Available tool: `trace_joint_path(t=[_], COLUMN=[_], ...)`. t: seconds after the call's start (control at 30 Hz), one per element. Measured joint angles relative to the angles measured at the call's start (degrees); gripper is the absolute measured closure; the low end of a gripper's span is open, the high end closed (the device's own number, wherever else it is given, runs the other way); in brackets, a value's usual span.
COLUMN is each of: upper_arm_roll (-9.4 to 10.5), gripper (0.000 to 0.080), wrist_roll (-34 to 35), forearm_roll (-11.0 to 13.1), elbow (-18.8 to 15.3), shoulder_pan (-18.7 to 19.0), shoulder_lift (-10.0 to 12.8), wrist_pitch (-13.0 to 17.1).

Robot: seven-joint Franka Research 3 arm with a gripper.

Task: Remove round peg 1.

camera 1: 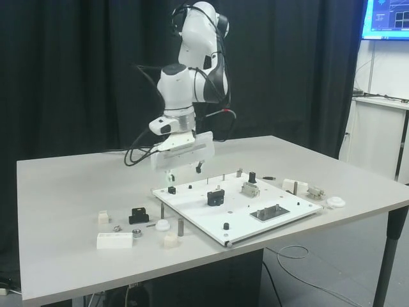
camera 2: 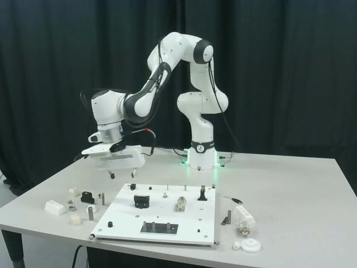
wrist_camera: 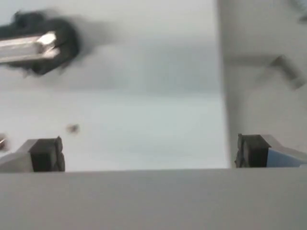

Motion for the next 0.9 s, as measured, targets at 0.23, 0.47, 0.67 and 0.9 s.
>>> trace_joint_path(t=[0.23, 0.47, 0.67, 0.9], upper_arm_roll=[-0.01, 0.02, 0.04, 0.08], gripper=[0.0003, 0.0003, 0.0003, 0.0003], wrist_roll=[5.85, 11.93, 15.68, 17.37], forearm_roll=[-4.12, -7.67, -9.55, -11.26], elbow=[-4.97, -9.7, -13.48, -17.59], shoulder_pan=[3.47, 7.01, 9.53, 11.73], shoulder_lift=[-4.85, -8.21, -9.8, -10.73], wrist_pitch=[-0.31, 1.0, 3.33, 6.64])
